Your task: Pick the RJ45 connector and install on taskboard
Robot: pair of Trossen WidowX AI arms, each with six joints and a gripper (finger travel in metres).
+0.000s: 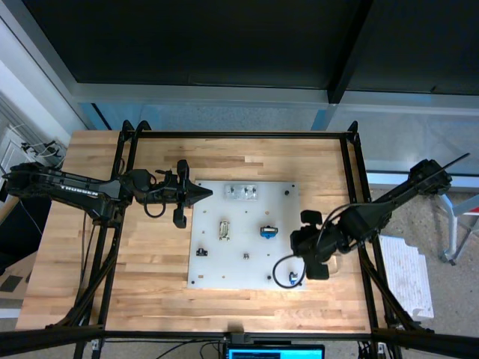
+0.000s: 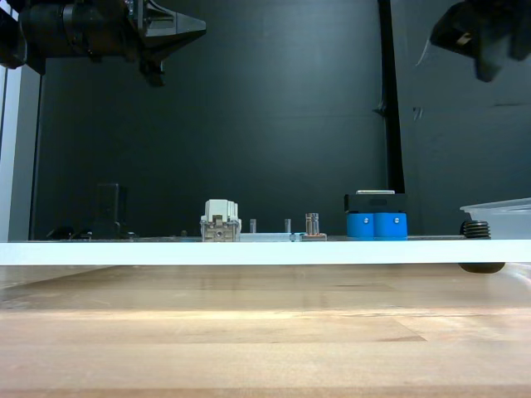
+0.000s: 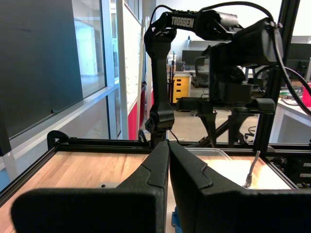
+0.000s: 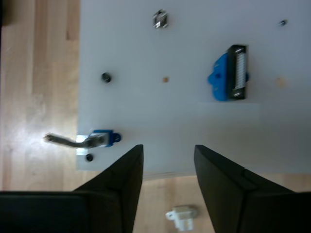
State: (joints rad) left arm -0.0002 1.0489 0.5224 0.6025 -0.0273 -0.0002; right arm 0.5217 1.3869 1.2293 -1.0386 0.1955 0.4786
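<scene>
The connector point(image 4: 92, 141) shows as a grey piece lying on the small blue jack point(image 4: 108, 138) at the white board's point(image 4: 146, 97) corner. Its grey cable point(image 4: 60, 140) runs off over the wood. In the high view the cable point(image 1: 282, 271) loops beside the jack point(image 1: 294, 279). My right gripper point(image 4: 168, 148) hangs above the board's near right part, beside the jack, open with nothing between its fingers; in the low view it point(image 2: 485, 50) is well above the board. My left gripper point(image 1: 206, 193) hovers shut over the board's far left edge, nothing in it.
A blue multi-pin socket point(image 1: 268, 232) and a pale square socket point(image 1: 223, 229) stand mid-board, with small fittings point(image 1: 243, 192) at the far edge. The clear tray point(image 2: 498, 207) sits right of the board, and the white block point(image 4: 182, 216) shows past the board's edge. Black frame rails point(image 1: 358, 194) border the table.
</scene>
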